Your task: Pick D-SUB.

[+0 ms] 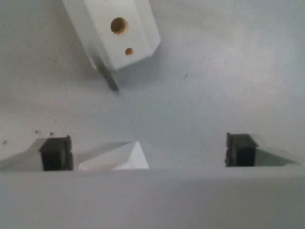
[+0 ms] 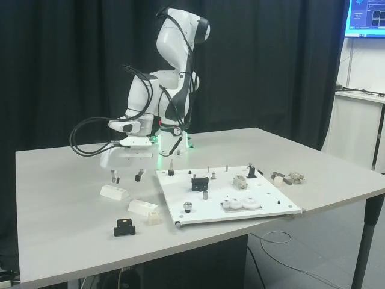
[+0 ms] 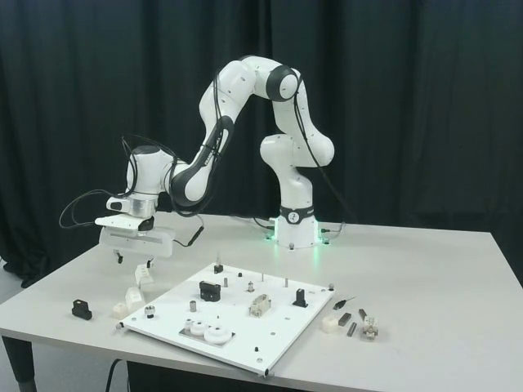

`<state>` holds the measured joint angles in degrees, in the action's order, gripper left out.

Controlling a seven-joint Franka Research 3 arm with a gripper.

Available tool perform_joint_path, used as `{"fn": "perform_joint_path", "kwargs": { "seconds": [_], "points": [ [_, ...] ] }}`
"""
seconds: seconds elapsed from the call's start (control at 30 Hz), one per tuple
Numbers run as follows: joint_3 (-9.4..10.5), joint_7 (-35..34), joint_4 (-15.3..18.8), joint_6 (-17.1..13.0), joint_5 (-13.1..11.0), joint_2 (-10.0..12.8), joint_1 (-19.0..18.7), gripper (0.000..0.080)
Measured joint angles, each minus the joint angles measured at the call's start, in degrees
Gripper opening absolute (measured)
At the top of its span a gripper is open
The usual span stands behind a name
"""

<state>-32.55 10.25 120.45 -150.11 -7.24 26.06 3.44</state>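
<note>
My gripper (image 2: 127,176) hangs open a little above the grey table (image 2: 60,180), left of the white board (image 2: 174,192). Directly under it lies a white block (image 2: 114,191). A second white block (image 2: 144,209) sits nearer the table's front edge. I cannot tell which of them is the D-SUB. In the wrist view the black pads (image 1: 56,152) stand wide apart around the gripper (image 1: 148,151), with a white corner piece (image 1: 121,158) between them, close to one pad. A white block with two holes (image 1: 114,33) lies further off. In the second room view the gripper (image 3: 133,260) hovers over the blocks (image 3: 139,282).
A black clip (image 2: 124,227) lies near the front edge, beyond the blocks. The board carries black brackets (image 2: 199,182), pins and white gears (image 2: 240,205). Small loose parts (image 2: 289,177) lie right of the board. The arm's base (image 3: 296,220) stands behind the board.
</note>
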Motion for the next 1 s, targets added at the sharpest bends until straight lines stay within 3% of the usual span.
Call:
{"fn": "perform_joint_path", "kwargs": {
  "seconds": [0.07,0.1,0.5,1.0],
  "points": [
    [0.02,0.0,-0.07,0.0,-0.01,0.02,0.0,0.0538],
    [0.03,0.0,-0.11,0.0,-0.02,0.03,0.0,0.0752],
    [0.03,-0.01,-0.64,0.0,-0.48,0.05,0.07,0.0798],
    [0.0,-2.33,-1.19,0.0,-5.17,0.51,0.28,0.08]
  ]
}}
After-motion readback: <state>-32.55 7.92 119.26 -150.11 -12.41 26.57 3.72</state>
